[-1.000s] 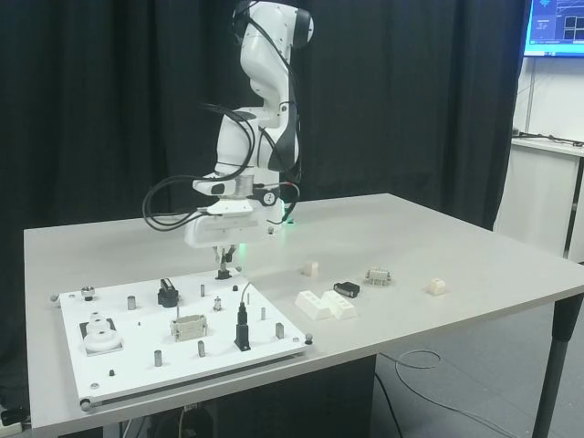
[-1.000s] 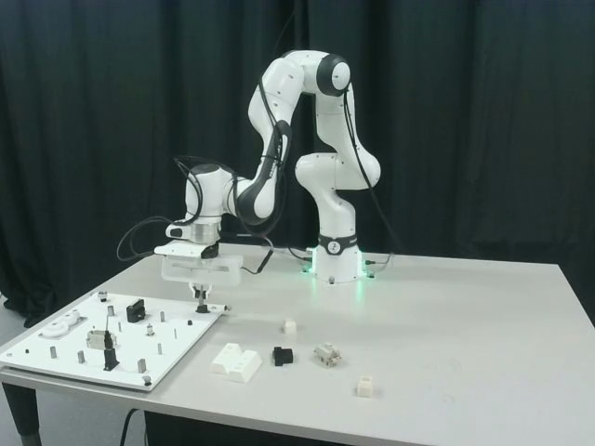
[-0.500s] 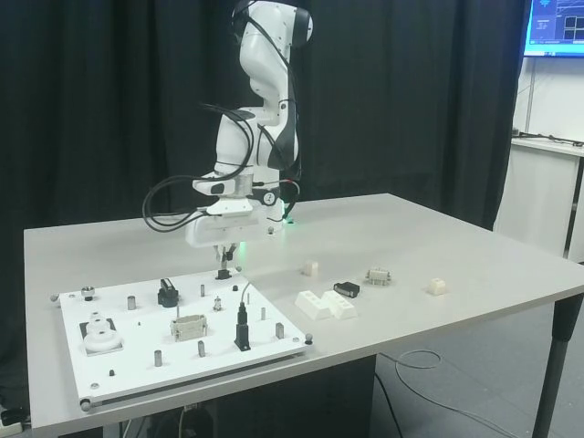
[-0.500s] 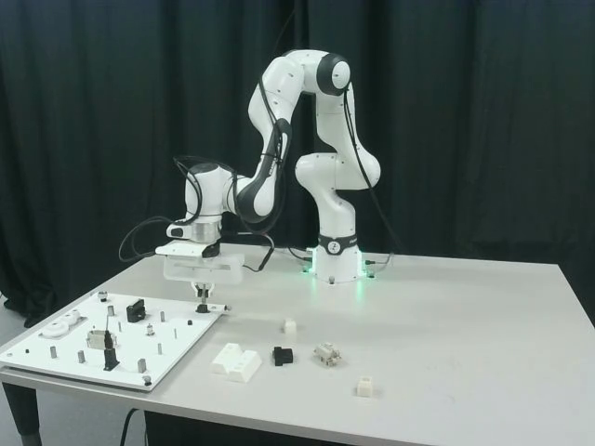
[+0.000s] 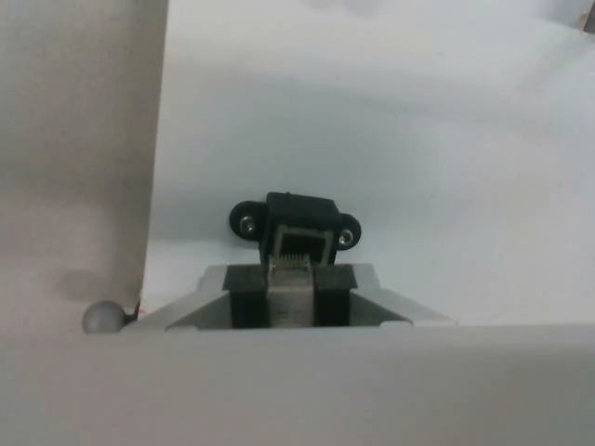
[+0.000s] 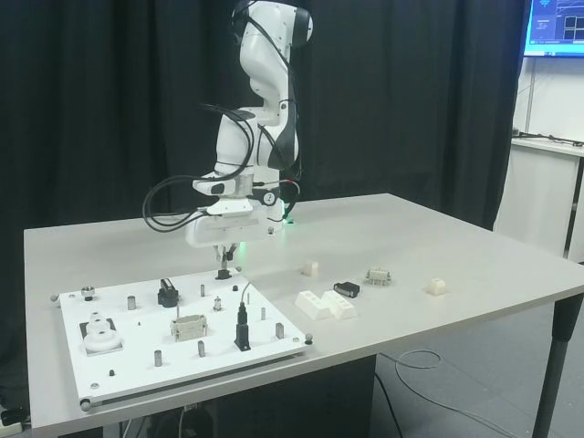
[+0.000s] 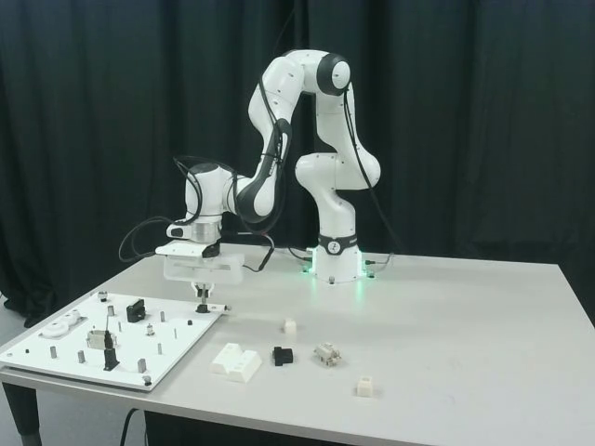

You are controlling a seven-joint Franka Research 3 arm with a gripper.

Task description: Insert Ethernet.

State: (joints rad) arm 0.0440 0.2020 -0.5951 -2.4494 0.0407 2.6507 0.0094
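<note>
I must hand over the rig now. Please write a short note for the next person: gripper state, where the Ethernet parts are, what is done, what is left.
Gripper: shut on the plug, hanging over the far corner of the white board.
Socket: black, screwed to the board, directly under the plug in the wrist view.
Done: plug picked up and lined up with the socket.
Left: the plug looks not yet seated; lower it in, then release and withdraw.
Loose small parts lie on the grey table beside the board, untouched.
</note>
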